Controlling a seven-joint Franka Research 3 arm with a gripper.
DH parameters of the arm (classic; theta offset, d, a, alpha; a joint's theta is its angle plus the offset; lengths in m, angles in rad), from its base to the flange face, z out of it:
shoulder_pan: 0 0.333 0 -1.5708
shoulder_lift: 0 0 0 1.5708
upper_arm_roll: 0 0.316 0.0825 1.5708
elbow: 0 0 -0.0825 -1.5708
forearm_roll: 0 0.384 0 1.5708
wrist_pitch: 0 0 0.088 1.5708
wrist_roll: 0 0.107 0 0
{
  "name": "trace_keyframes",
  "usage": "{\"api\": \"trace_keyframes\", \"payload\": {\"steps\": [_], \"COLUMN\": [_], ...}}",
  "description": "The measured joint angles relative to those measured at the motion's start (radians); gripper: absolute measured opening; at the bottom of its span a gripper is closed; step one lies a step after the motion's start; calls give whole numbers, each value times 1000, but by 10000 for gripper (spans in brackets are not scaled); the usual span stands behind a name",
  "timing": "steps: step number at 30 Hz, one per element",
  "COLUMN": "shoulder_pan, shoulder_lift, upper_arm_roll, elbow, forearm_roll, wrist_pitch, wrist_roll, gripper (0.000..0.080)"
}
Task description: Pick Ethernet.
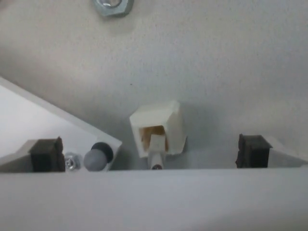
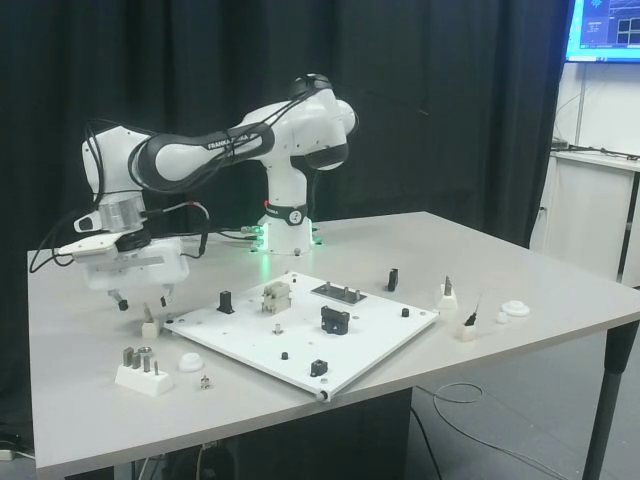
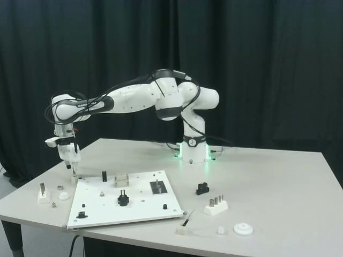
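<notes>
The Ethernet piece [image 1: 158, 129] is a small white block with a plug standing in its socket, resting on the grey table [image 1: 216, 62] just off a corner of the white board [image 1: 29, 115]. My gripper [image 1: 149, 153] is open, with its black fingertips [image 1: 46, 154] standing wide on either side of the piece and not touching it. From the first room view the gripper [image 2: 143, 297] hangs just over the piece [image 2: 150, 323] at the board's left corner. In the second room view the gripper [image 3: 71, 165] is low over the table beside the board [image 3: 123, 206].
A metal nut [image 1: 113, 6] lies on the table beyond the piece. A grey peg [image 1: 96, 158] stands at the board's corner. A white block with pegs [image 2: 143, 375], a white disc [image 2: 190, 361] and a small part [image 2: 205, 381] lie near the front edge. Black fixtures [image 2: 335, 320] stand on the board.
</notes>
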State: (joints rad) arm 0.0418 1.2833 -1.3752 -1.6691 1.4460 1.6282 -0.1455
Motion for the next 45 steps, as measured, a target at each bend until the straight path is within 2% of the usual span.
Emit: {"api": "trace_keyframes", "payload": {"steps": [12,21,22,26,27,32,33,45], "shoulder_pan": [-19,-24,-24,-24,-24,-24,-24,-28], "shoulder_lift": [-13,-22,-23,-23,-23,-23,-24,-35], "upper_arm_roll": [49,58,58,58,58,58,58,58], "elbow": [7,8,8,9,9,9,9,11], "forearm_roll": [-7,-23,-24,-27,-28,-30,-31,-41], "wrist_pitch": [35,37,37,37,37,37,37,37], "wrist_roll": [-13,-31,-32,-32,-32,-32,-32,-26], "gripper": [798,798,471,471,288,288,97,73]}}
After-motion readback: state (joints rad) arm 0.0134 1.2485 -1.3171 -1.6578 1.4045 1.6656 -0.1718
